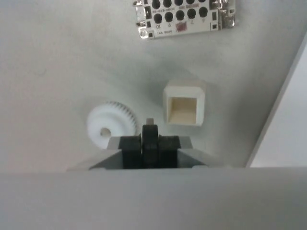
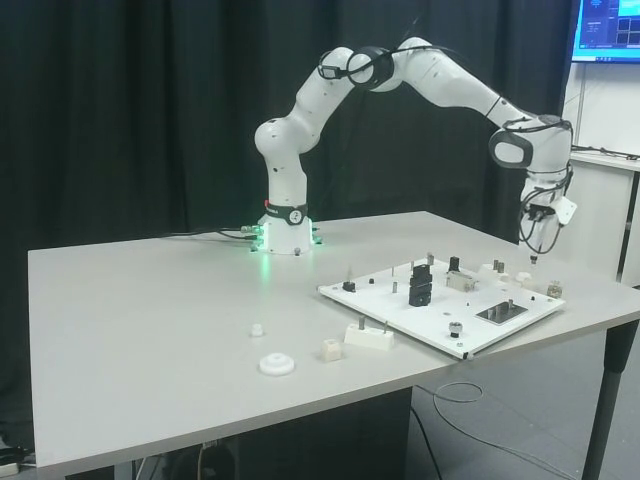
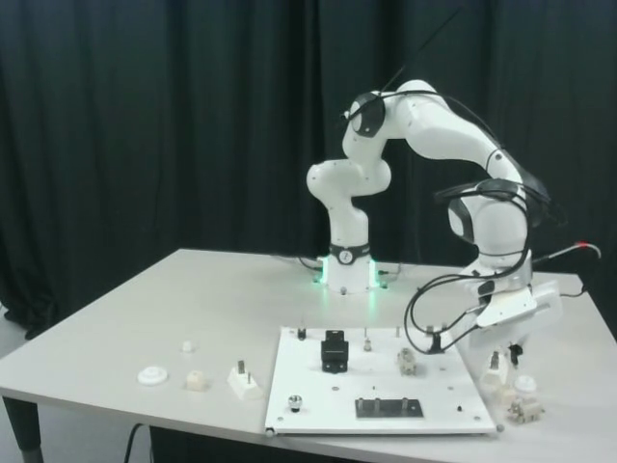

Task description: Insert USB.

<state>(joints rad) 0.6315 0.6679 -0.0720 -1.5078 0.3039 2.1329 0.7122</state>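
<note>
Plug (image 1: 150,125) in hand, folks: the end effector (image 1: 150,143) is clenched on a small USB plug, black fingers (image 1: 130,149) pinching its body, grey metal tip poking out past them. It hangs above the counter (image 2: 150,300) off the far corner of the white board (image 2: 400,305), near a white gear (image 1: 111,125), a white square socket block (image 1: 184,104) and a multi-pin connector (image 1: 184,17).

Long axis runs along the fingers, tip pointing down at the counter, close to vertical as far as I can judge.

The worry from here: I can't pick out the USB port in any view, so the arm has travel ahead. Only a short stub shows, so a slight tilt in the grip could make the tip catch on the port's rim and twist or slip between the fingers.
</note>
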